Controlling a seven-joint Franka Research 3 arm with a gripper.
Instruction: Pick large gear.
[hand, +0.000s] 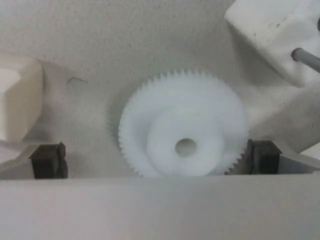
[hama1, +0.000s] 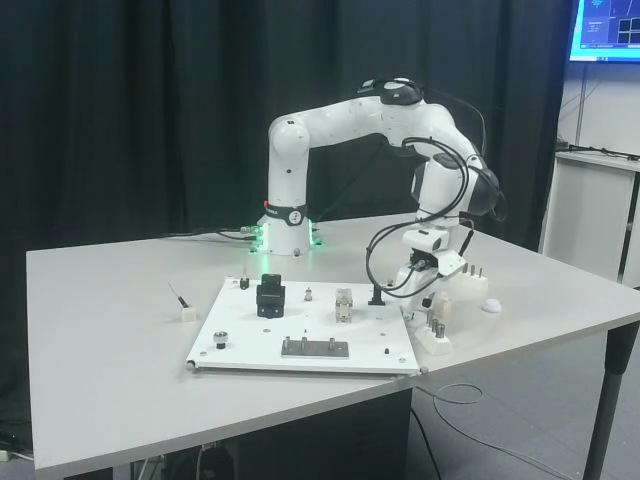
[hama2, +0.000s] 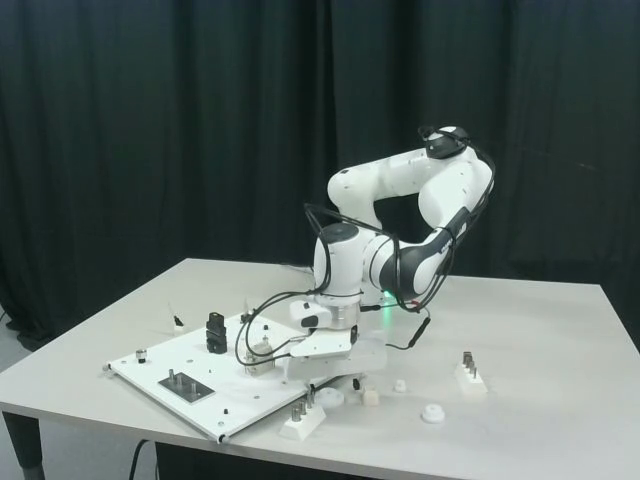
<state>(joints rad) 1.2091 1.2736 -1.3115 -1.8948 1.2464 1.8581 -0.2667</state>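
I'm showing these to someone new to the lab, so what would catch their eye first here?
Probably the white robot arm arching over the grey table against the black curtain, with green lights at its base. Next, the wrist view: a large white gear lying flat between the open gripper, one finger touching its teeth. Then the white board of small parts at the table's front edge.

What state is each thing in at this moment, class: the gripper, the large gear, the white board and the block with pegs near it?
gripper: open, lowered, one finger on each side of the gear.
large gear: lying flat on the table, one finger at its teeth, the other apart; not lifted.
white board: lying flat on the grey table, small parts on it.
peg block: on the table by the board's corner, pegs upright.
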